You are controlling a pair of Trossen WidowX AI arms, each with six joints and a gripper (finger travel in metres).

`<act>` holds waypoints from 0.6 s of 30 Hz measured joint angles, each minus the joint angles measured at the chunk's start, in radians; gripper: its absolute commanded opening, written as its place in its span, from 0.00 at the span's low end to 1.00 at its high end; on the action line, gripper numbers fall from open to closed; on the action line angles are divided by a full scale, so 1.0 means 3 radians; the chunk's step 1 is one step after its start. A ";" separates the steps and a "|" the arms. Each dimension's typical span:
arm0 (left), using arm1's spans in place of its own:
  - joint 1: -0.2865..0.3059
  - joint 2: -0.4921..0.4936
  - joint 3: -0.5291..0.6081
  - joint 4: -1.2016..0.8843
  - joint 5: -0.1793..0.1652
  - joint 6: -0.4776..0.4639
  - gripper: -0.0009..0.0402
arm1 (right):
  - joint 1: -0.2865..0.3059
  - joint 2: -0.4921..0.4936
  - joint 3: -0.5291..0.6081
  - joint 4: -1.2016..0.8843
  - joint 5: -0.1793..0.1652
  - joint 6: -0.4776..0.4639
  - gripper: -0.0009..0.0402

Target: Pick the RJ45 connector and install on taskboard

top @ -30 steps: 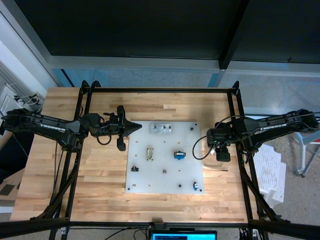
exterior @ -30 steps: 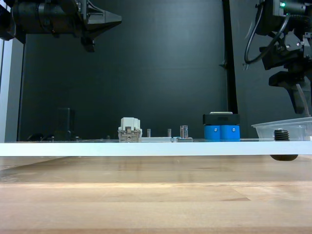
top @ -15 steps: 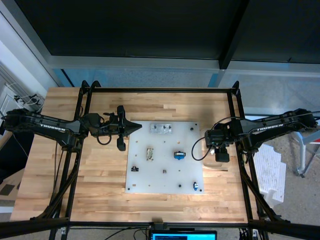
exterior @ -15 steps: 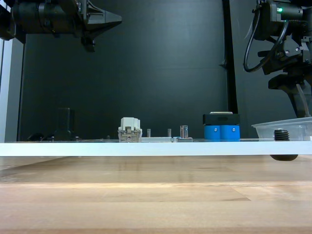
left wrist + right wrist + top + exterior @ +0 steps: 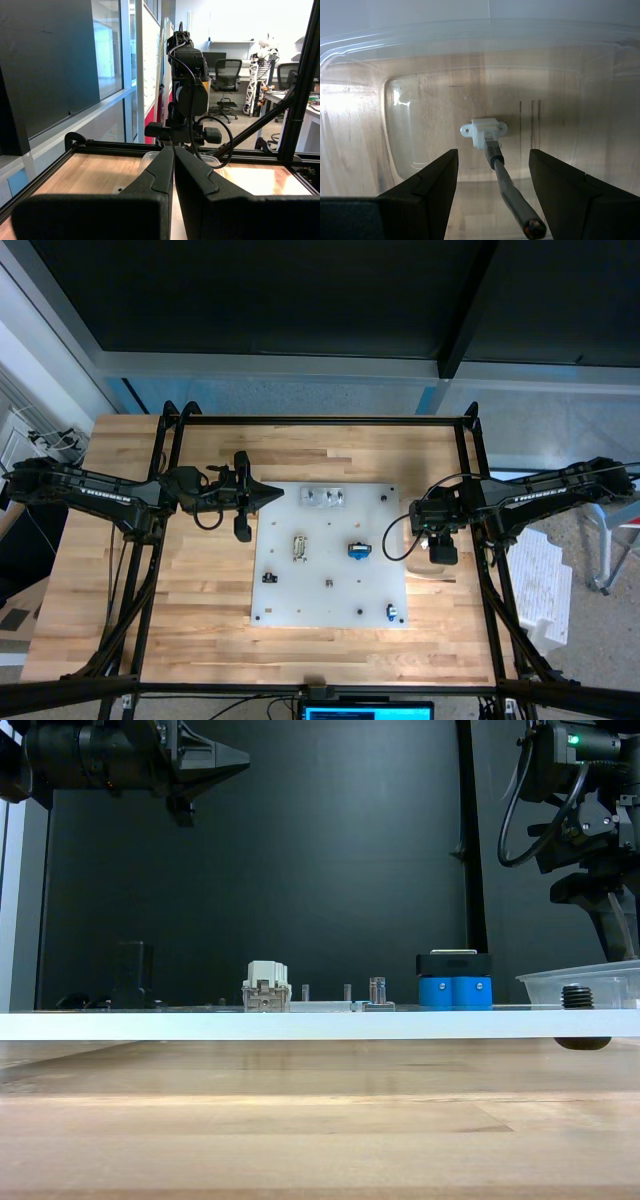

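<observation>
Over the tray point(image 5: 370, 45), right gripper point(image 5: 492, 155), fingers point(image 5: 430, 185) open, straddles the connector point(image 5: 484, 131), cable point(image 5: 507, 192) running back between them; left gripper point(image 5: 173, 150), fingers closed, hangs over the far-left corner of the taskboard point(image 5: 330, 605).

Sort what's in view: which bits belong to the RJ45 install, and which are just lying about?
Job: RJ45 plug, lying in the clear tray; board; right gripper, fingers open, above the plug.
Idle: left gripper, fingers shut, raised near the board's far left corner; screen at the table's near edge.
</observation>
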 measured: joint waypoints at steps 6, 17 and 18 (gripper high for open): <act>0.0000 0.0000 0.0000 0.0000 0.0000 0.0000 0.02 | 0.0000 0.0000 -0.0003 -0.0005 0.0094 0.0046 0.42; 0.0000 0.0000 0.0001 0.0000 0.0000 0.0000 0.02 | -0.0001 0.0000 -0.0003 -0.0006 0.0071 0.0032 0.21; 0.0000 0.0000 0.0000 0.0001 0.0000 0.0000 0.02 | -0.0001 0.0000 -0.0003 -0.0006 0.0070 0.0032 0.19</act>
